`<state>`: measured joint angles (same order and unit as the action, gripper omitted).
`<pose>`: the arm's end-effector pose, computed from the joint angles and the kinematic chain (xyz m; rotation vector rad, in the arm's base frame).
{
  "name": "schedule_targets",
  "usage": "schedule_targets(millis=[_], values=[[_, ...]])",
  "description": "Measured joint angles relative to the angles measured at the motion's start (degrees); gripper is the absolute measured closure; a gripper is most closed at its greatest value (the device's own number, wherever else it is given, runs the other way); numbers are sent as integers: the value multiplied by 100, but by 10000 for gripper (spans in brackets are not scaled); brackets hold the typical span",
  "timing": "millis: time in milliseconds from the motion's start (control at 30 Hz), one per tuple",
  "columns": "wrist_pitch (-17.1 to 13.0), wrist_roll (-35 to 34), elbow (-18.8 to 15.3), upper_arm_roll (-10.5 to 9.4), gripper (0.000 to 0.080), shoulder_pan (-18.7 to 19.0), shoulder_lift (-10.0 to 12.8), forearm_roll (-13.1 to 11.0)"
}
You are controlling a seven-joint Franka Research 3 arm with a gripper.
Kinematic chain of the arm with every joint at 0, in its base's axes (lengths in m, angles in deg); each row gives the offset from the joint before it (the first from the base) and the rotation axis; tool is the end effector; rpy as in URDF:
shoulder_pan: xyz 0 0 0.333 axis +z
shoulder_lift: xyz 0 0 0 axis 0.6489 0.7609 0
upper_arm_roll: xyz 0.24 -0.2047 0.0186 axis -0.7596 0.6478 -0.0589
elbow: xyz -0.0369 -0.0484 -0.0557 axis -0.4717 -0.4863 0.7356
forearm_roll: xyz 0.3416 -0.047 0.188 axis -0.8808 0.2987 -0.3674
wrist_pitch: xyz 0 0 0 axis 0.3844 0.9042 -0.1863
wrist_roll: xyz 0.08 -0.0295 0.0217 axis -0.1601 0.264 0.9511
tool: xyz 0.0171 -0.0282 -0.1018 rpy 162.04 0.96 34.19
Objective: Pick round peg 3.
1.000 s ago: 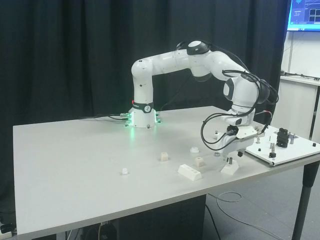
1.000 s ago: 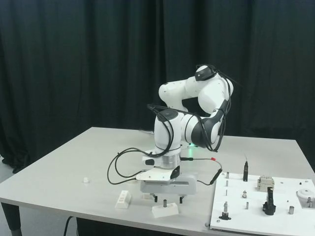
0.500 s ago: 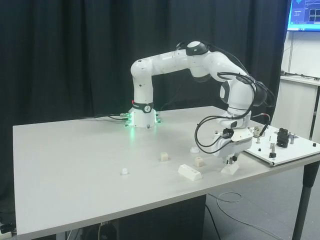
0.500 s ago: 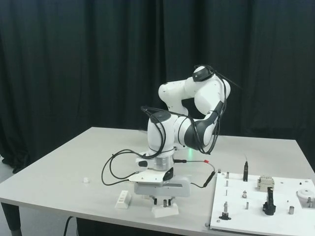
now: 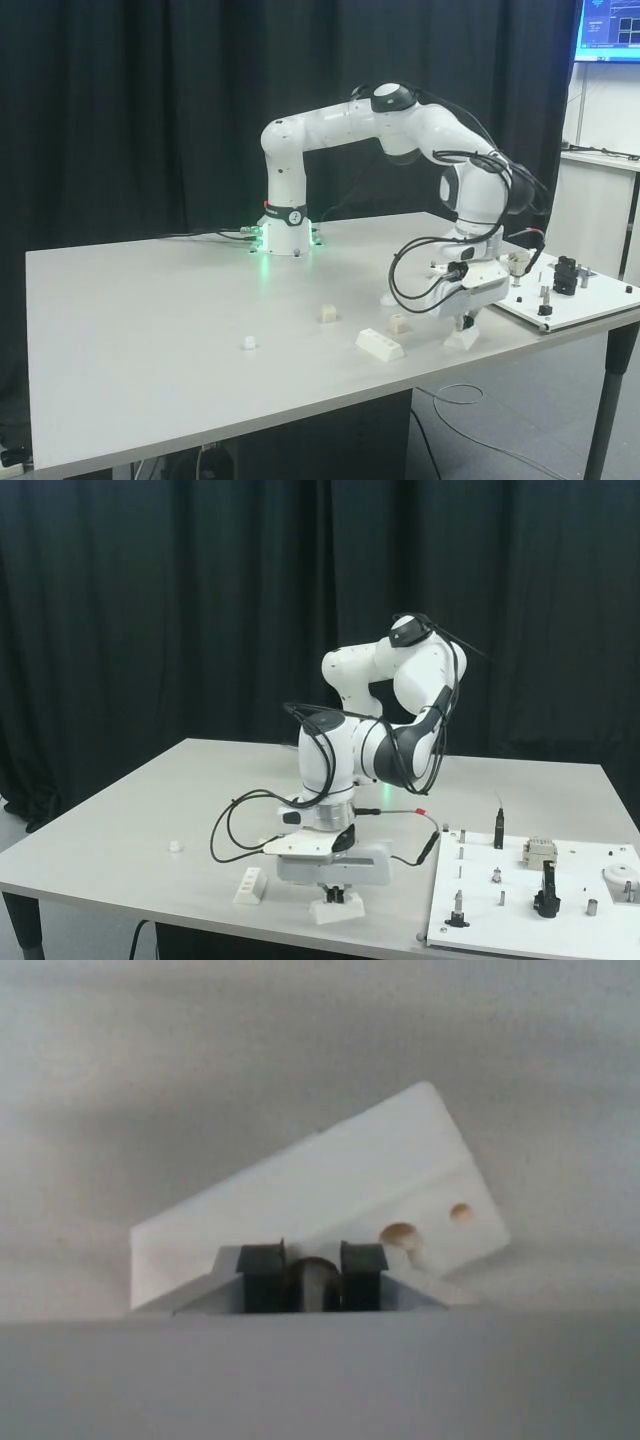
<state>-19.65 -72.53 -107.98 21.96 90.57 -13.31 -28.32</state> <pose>0.7072 0.0742 0.2024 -2.9445 1.0840 0.1151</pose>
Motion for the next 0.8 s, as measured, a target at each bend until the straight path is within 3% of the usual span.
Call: schedule_targets(millis=[233, 800], values=[[128, -103, 87, 23, 689, 2, -49, 8], [568, -189, 227, 296, 689, 17, -97, 43]])
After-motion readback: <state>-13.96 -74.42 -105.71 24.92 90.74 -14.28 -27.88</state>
